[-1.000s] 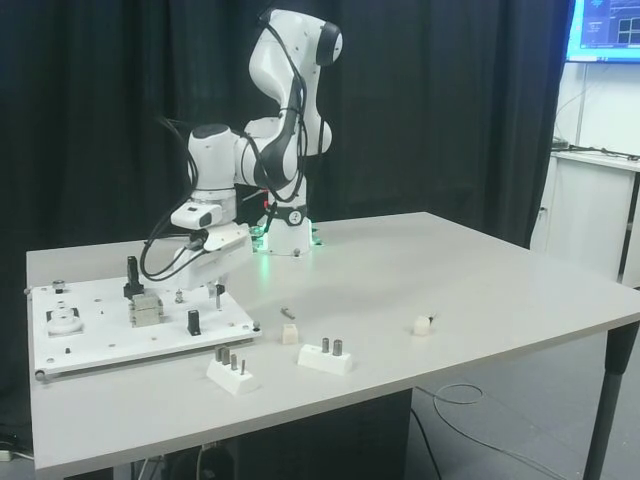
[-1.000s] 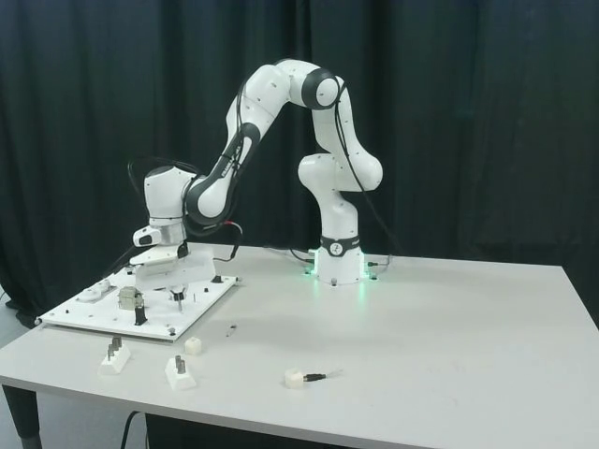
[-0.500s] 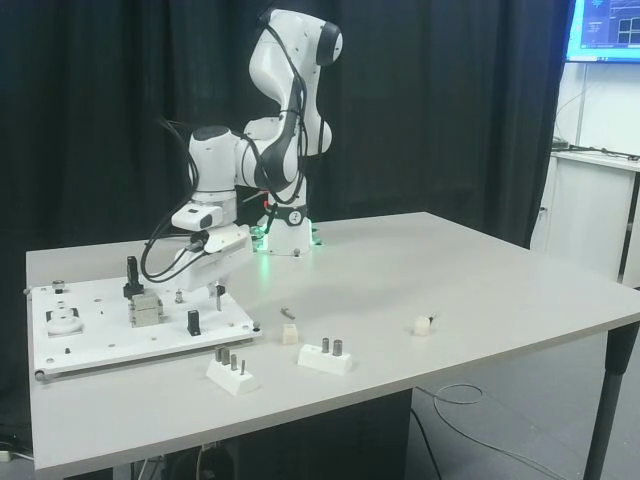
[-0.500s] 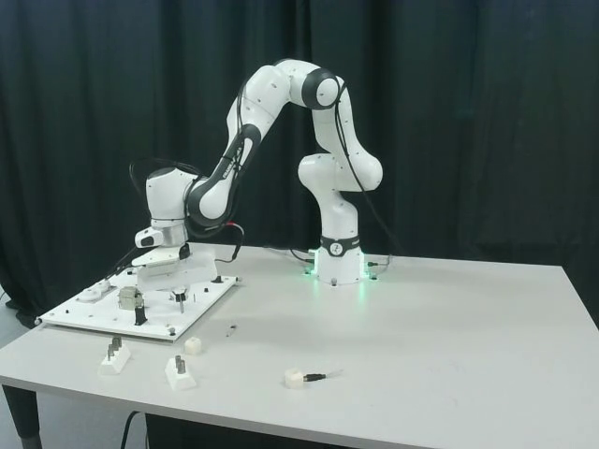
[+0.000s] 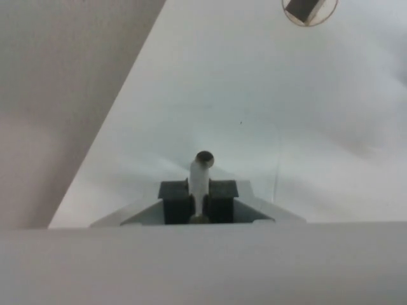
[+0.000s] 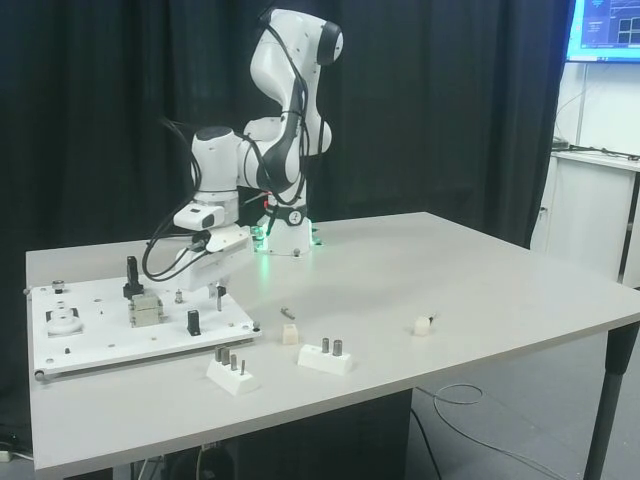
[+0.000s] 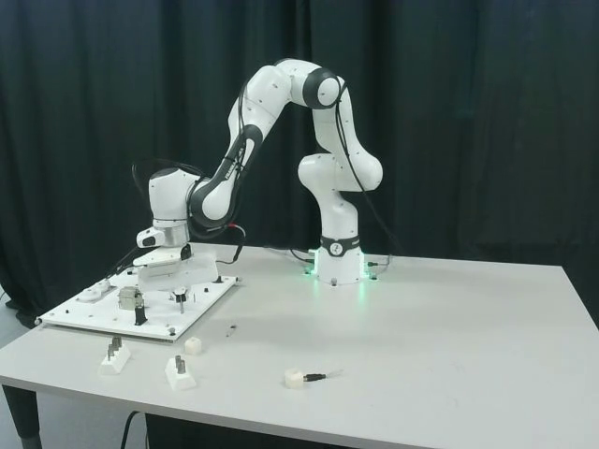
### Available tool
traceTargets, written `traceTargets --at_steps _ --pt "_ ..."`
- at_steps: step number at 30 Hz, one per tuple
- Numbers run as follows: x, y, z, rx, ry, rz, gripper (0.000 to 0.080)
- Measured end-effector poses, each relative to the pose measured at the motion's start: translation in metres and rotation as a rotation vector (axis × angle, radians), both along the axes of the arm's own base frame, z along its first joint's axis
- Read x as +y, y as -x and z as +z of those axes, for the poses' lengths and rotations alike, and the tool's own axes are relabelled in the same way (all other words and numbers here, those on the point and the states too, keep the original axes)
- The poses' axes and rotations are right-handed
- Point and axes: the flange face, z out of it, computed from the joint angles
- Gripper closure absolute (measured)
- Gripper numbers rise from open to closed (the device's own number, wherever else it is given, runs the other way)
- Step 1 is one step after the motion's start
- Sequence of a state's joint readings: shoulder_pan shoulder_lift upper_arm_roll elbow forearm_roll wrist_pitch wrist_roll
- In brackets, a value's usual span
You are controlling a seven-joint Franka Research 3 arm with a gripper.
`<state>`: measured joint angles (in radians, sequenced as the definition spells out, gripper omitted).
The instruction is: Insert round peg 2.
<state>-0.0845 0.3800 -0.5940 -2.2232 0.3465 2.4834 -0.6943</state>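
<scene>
My gripper (image 5: 198, 198) is shut on a thin round peg (image 5: 200, 178), which points down between the two black fingers (image 5: 170, 199). In the first room view the gripper (image 6: 215, 283) hangs over the near right part of the white board (image 6: 100, 345), with the peg (image 6: 216, 293) just above its surface. The second room view has the gripper (image 7: 178, 292) and the peg (image 7: 178, 301) over the same board (image 7: 80, 320). A round hole (image 5: 310, 9) with a dark part inside shows in the board at the edge of the wrist view.
On the board stand a black post (image 6: 132, 272), a grey block (image 6: 145, 310), a short black post (image 6: 192, 321) and a white disc (image 6: 63, 321). In front lie two white peg holders (image 6: 232, 372) (image 6: 326, 357), a small white block (image 6: 289, 333) and another white piece (image 6: 423, 324).
The gripper has risen a little and shifted slightly toward the arm's base, still over the board with the peg in it.
</scene>
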Motion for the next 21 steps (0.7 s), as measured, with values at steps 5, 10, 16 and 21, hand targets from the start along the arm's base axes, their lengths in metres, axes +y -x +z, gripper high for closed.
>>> traceTargets --at_steps 5,10,16,21 --pt "0.0012 -0.0008 0.0000 -0.001 0.001 0.001 0.0741" --pt "0.0017 -0.0013 0.0000 -0.003 0.002 0.000 0.0741" --pt "0.0014 -0.0011 0.0000 -0.008 0.007 -0.003 0.0741" --pt "0.0011 -0.0007 -0.0003 -0.015 0.010 -0.010 0.0741"
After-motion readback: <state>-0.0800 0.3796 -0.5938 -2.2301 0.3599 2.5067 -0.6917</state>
